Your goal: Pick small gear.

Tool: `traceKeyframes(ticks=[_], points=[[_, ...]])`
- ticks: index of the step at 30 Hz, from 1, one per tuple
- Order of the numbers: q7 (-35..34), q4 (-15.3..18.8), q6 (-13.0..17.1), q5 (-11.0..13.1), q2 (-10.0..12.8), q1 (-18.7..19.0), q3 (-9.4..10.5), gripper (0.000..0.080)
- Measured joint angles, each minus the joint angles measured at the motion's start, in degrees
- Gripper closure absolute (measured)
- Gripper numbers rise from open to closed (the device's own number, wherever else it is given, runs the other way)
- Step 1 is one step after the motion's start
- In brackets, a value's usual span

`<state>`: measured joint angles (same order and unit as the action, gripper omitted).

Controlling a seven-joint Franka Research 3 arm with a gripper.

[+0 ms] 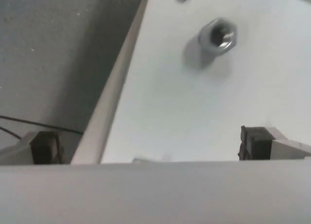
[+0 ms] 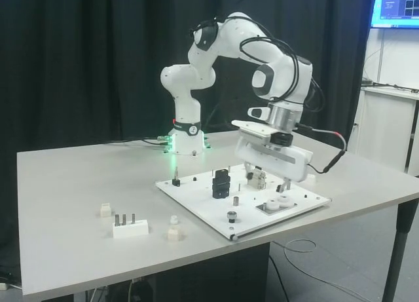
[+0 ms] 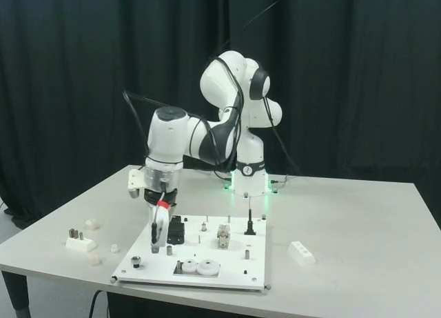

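Two white gears lie side by side near the front edge of the flat white assembly board [image 3: 227,276]; the small white gear [image 3: 189,265] is the one toward the board's corner, touching the large white gear [image 3: 207,267]. Above the board and apart from both hangs the robot's two-fingered gripper [image 3: 158,245], its black-padded fingers [image 1: 255,142] spread wide, holding nothing. Beside it stands a black block [image 3: 177,230], and a grey metal hex nut [image 1: 218,35] rests on the board under the wrist.
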<state>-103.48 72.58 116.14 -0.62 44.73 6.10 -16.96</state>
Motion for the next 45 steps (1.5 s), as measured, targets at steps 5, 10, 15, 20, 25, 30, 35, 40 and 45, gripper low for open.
traceKeyframes(ticks=[5,10,15,20,25,30,35,40,45], points=[[4.9,0.0,-1.8,0.0,-0.4,-1.5,0.01,0.0003],[9.4,0.1,-3.2,0.0,-0.4,-3.3,0.33,0.0003],[13.8,0.9,-3.7,0.0,-0.6,-5.3,0.96,0.0003],[17.0,2.7,-3.6,0.2,-1.1,-6.8,0.97,0.0003],[20.2,5.0,-2.7,0.3,-2.2,-8.2,0.96,0.0003],[23.6,8.1,-0.5,1.3,-3.8,-9.6,0.91,0.0003],[27.4,11.8,2.5,3.3,-5.7,-10.8,0.67,0.0003],[30.6,16.0,6.4,6.2,-7.5,-11.8,0.04,0.0003],[32.8,20.1,10.8,9.5,-8.7,-12.2,-1.14,0.0003]])
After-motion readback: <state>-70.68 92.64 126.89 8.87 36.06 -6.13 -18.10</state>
